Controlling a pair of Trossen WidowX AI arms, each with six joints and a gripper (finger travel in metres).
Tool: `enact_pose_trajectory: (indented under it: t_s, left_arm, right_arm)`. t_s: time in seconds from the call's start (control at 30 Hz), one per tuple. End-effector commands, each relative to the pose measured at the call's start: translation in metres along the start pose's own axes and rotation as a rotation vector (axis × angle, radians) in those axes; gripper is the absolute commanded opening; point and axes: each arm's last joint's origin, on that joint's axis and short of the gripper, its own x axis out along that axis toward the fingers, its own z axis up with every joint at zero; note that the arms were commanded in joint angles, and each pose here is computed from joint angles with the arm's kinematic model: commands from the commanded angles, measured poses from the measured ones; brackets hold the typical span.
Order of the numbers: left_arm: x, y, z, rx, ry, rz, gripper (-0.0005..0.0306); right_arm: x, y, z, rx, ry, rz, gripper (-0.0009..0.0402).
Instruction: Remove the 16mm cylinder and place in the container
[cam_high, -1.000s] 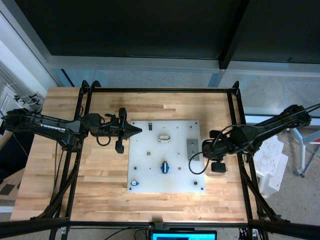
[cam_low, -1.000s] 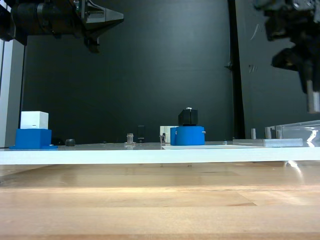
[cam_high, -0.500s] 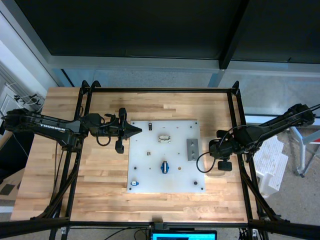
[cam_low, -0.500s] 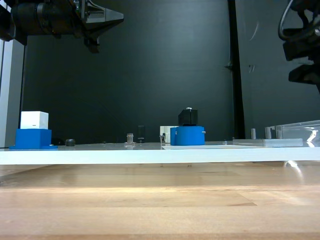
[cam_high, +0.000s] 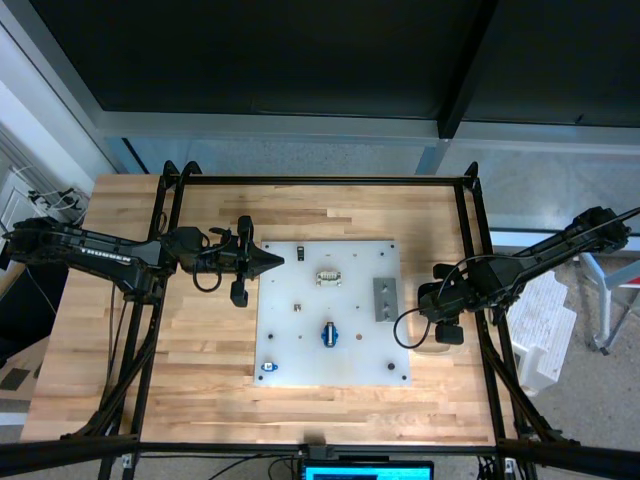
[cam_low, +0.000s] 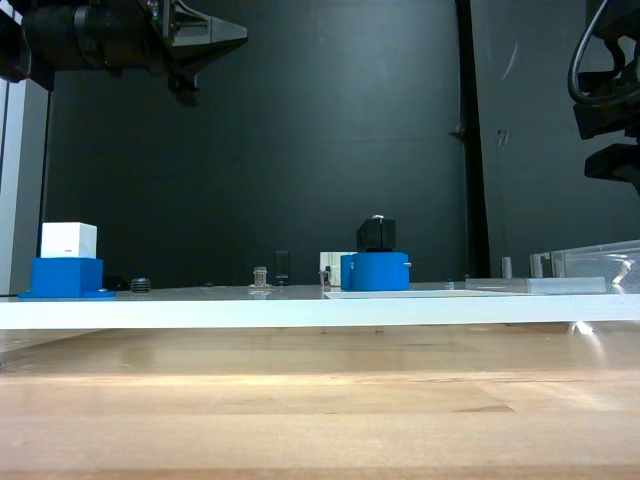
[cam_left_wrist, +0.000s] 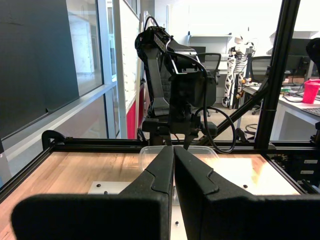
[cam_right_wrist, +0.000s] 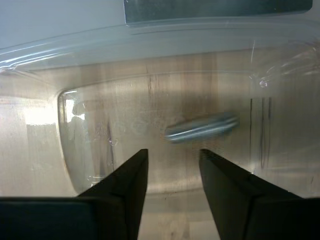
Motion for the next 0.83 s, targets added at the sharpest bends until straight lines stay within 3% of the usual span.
enact_pose_trajectory:
  t_s: [0.03,0.37,0.5,0.7,0.83]
  left_arm:
    - [0.0,0.0,0.0,0.0,0.0,0.0,0.0]
    - [0.0,0.0,0.0,0.0,0.0,0.0,0.0]
    - [0.0,0.0,0.0,0.0,0.0,0.0,0.0]
    - [0.0,0.0,0.0,0.0,0.0,0.0,0.0]
    - [0.0,0.0,0.0,0.0,0.0,0.0,0.0]
  right_arm:
    - [0.0,0.0,0.0,-0.002,0.0,-0.001,0.0178]
    - [-0.008,0.002,0.006,0.003,-0.042,0.014,0.0186]
    - [-0.023,0.001,0.019,0.008,-0.139,-0.029,0.0168]
    - [-0.045,-0.004,0.047,-0.016,-0.335,0.016,0.0126]
    - [-0.049,-0.011,0.064,-0.039,-0.494,0.021,0.0087]
